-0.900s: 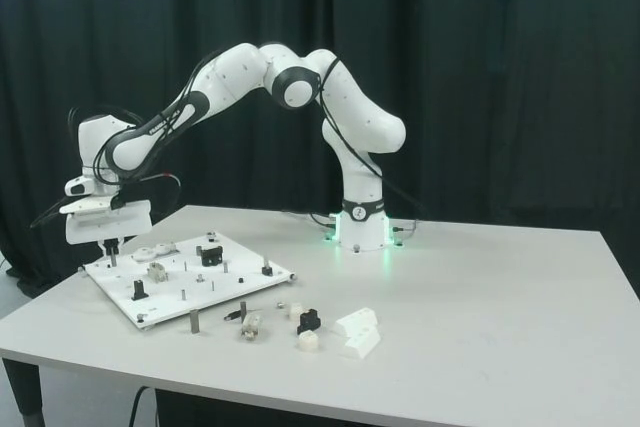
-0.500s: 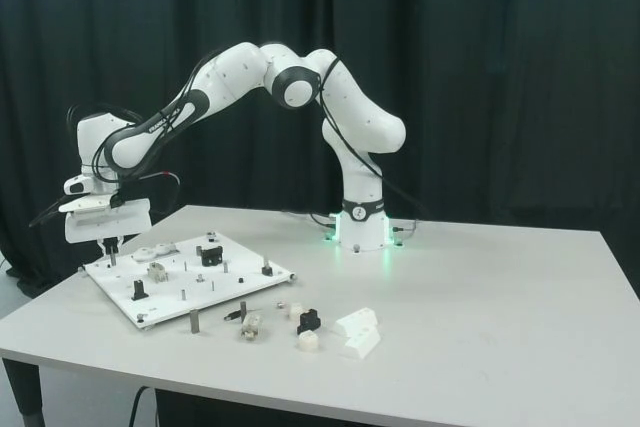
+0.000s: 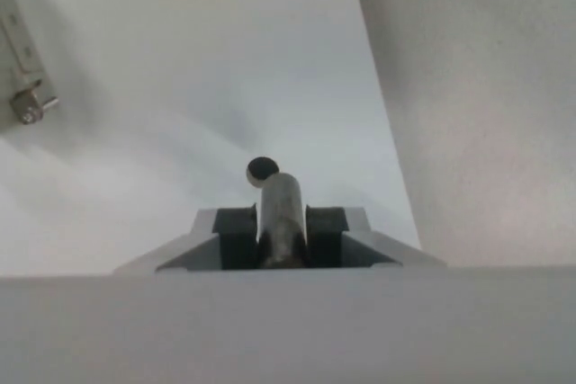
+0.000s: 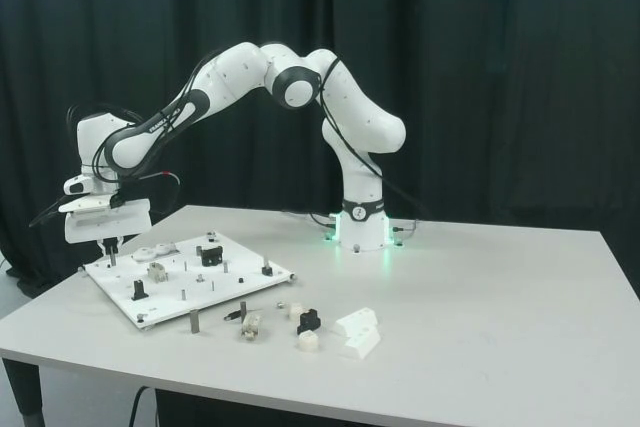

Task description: Place round peg 3.

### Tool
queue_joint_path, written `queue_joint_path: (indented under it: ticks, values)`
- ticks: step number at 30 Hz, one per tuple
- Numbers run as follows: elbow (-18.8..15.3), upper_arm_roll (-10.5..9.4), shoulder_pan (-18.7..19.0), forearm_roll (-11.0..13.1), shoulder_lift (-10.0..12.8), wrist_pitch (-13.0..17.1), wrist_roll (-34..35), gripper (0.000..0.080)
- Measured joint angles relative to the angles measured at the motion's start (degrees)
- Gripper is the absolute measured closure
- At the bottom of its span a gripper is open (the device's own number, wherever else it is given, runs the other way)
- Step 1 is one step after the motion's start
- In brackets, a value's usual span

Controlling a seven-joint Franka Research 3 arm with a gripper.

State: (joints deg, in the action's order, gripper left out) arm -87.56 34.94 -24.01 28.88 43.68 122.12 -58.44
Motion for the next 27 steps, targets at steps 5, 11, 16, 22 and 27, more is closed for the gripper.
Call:
queue_joint_path:
  ticks: [5,11,16,22,27]
  values:
    - [0.0,0.0,0.1,0.0,0.0,0.0,0.0,0.0692]
    - [0.1,0.0,0.3,0.1,0.0,0.0,0.3,0.0692]
    - [0.3,-0.01,0.6,0.2,0.0,0.0,0.8,0.0692]
    - [0.6,-0.04,1.1,0.9,0.0,-0.6,1.8,0.0692]
    - [0.9,-0.05,1.9,2.8,-0.3,-2.2,2.7,0.0692]
